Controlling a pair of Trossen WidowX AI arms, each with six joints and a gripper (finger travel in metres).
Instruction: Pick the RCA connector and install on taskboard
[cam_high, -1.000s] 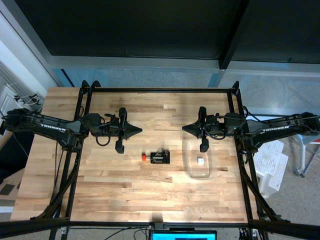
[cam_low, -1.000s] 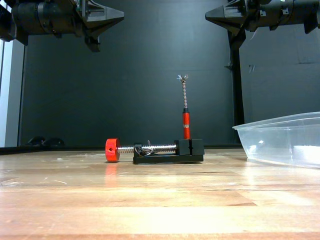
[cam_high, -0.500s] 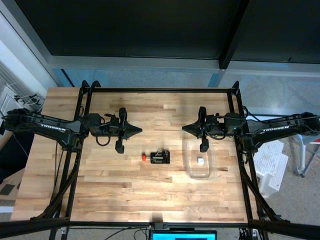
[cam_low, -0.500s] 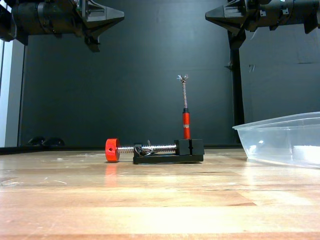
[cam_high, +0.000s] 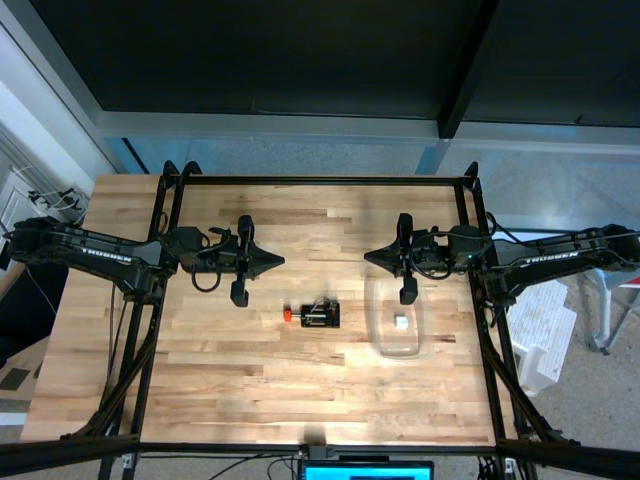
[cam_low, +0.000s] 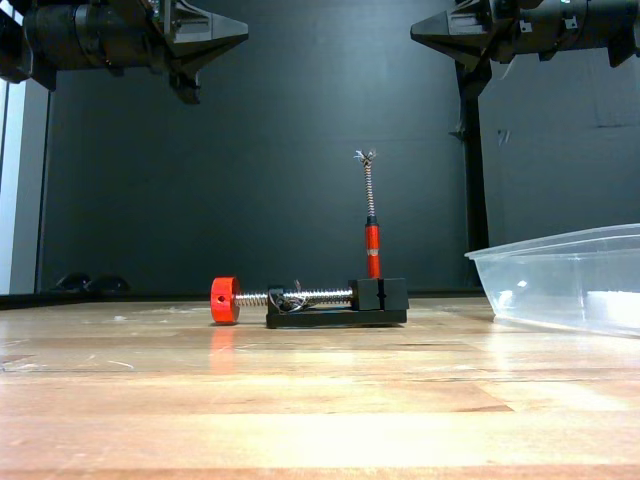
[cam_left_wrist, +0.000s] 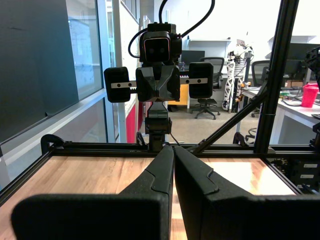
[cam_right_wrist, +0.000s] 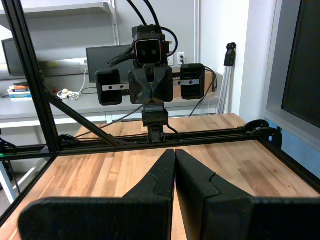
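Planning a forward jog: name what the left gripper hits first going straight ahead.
The left gripper would likely meet the right gripper: both hover shut, high above the table, tip facing tip across a free gap. The taskboard lies below that line.

Down at table height, the taskboard sits flat on the wooden table, its red stub pointing left at the end of a silvery coil. A thin upright rod with a red sleeve rises from the block's right end. A clear plastic tray rests off to the right. High above, the left gripper and right gripper hang, tips pointing inward, well apart.
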